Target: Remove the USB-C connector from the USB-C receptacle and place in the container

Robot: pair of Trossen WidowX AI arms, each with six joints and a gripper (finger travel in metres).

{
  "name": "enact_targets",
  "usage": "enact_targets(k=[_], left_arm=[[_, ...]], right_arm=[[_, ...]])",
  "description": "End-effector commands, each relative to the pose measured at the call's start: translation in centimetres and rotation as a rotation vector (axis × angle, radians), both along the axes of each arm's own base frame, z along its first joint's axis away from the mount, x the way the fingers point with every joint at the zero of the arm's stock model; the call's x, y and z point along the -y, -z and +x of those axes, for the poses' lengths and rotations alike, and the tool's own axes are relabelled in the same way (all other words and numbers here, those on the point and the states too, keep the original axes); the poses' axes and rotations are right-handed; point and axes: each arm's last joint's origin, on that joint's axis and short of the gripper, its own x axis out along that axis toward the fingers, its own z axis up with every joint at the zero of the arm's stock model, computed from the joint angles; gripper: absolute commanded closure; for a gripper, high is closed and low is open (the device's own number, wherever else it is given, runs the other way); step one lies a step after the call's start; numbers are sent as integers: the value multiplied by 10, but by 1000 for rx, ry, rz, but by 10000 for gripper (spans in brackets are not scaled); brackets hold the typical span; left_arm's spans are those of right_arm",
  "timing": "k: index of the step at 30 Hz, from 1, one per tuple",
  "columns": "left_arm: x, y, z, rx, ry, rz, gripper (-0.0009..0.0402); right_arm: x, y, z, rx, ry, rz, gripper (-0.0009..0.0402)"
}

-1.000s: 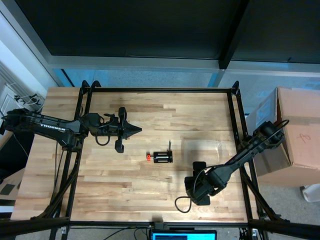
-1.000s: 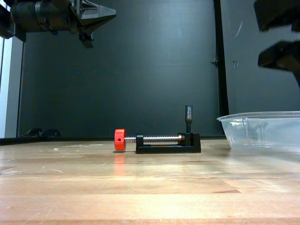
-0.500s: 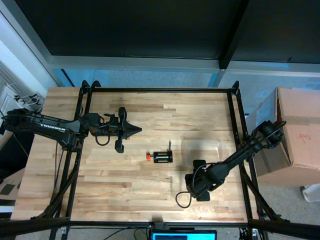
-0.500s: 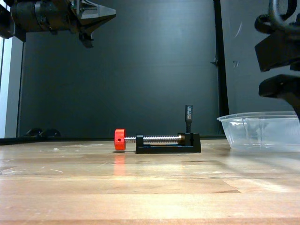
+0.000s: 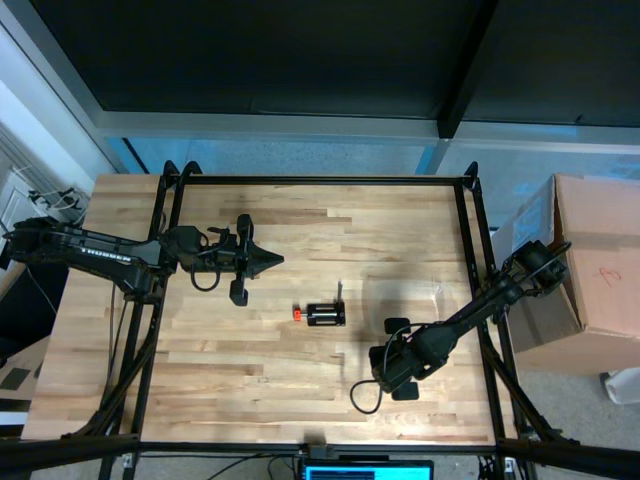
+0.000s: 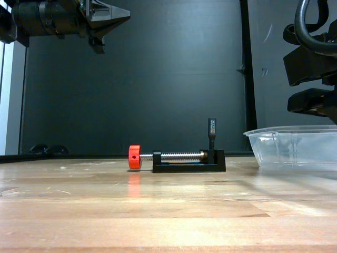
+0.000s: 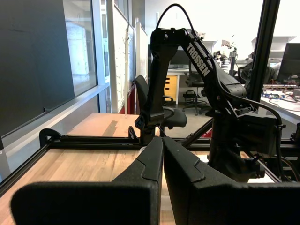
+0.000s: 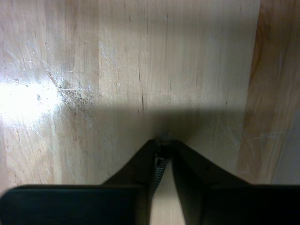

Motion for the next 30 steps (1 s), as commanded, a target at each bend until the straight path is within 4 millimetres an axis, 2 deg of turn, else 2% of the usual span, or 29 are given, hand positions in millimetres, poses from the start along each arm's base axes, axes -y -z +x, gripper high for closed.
enact_targets(k=[1,6,13,20,27,30], left_arm=[[0,0,0,0,0,0,393],[0,0,0,0,0,0,393],[0,0,0,0,0,0,393],[0,0,0,0,0,0,393],[0,0,0,0,0,0,393],[0,0,0,0,0,0,393]], right_arm=[[0,-2,0,5,10,6,389],[-1,-18,0,5,10,31,395],[10,-57,-2,41,-5,46,393],[50,-86,-3,70,27,34,393],[87,-93,7,72,29,-2,392],[97,-93,10,68,25,-5,375]])
